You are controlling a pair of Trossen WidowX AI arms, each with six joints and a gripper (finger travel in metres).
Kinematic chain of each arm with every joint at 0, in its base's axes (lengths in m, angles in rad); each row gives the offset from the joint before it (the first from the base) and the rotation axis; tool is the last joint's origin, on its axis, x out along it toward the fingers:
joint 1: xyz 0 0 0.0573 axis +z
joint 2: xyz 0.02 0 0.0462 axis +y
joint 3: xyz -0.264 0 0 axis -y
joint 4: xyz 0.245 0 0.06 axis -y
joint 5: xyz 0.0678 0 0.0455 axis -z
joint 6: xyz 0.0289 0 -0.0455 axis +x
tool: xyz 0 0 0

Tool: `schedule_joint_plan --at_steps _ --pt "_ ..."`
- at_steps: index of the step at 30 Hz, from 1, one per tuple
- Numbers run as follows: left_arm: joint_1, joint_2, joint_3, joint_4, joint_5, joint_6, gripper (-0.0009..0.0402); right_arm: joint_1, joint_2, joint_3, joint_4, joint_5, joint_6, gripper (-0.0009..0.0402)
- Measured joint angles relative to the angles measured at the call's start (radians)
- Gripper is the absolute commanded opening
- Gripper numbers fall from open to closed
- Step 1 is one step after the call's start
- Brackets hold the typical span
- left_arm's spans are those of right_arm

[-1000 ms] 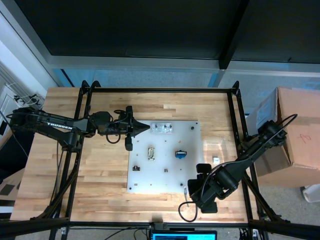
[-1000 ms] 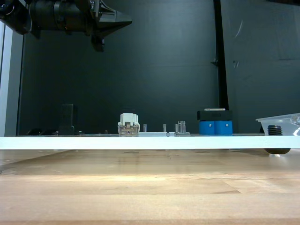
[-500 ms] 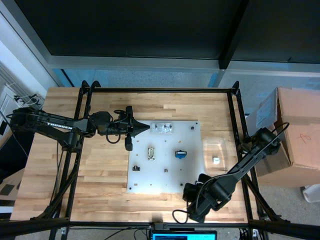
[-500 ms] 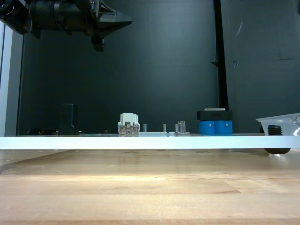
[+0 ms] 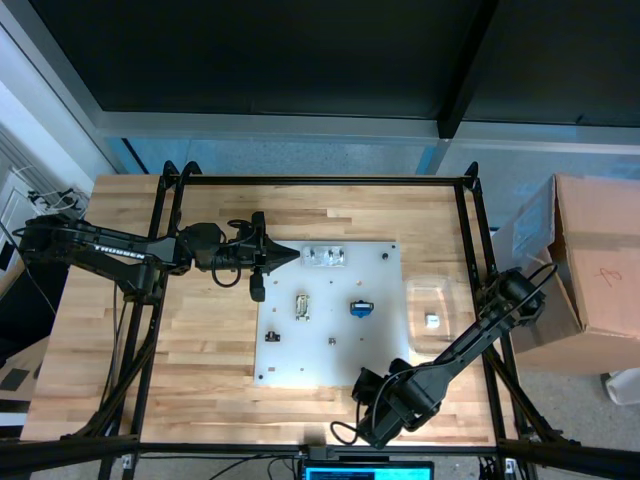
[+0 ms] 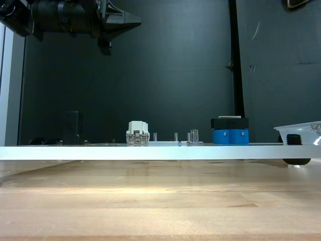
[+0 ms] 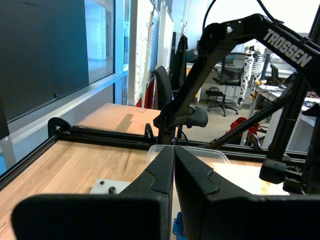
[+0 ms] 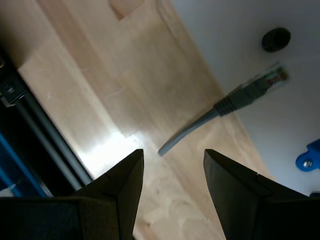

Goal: Pick the RJ45 connector and install on the taskboard

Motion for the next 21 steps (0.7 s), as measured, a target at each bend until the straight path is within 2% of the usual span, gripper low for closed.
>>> schedule_joint_plan --at_steps 3,6,10,15,21 --pt "0.0 0.0 0.0 0.0 0.0 0.0 0.0 0.0 0.005 0.0 0.003 0.024 -0.063 0.0165" --pt "0.0 0.0 0.0 0.0 0.0 0.0 0.0 -0.007 0.003 0.003 -0.004 0.014 -0.221 0.0165" --pt "0.0 0.0 0.0 0.0 0.0 0.0 0.0 -0.027 -0.006 0.035 -0.071 -0.023 -0.515 0.0165" --pt "0.0 0.0 0.0 0.0 0.0 0.0 0.0 -0.069 -0.006 0.064 -0.179 -0.021 -0.971 0.0165" --pt "0.0 0.0 0.0 0.0 0.0 0.0 0.0 -0.115 -0.006 0.046 -0.184 0.008 -1.488 0.0165"
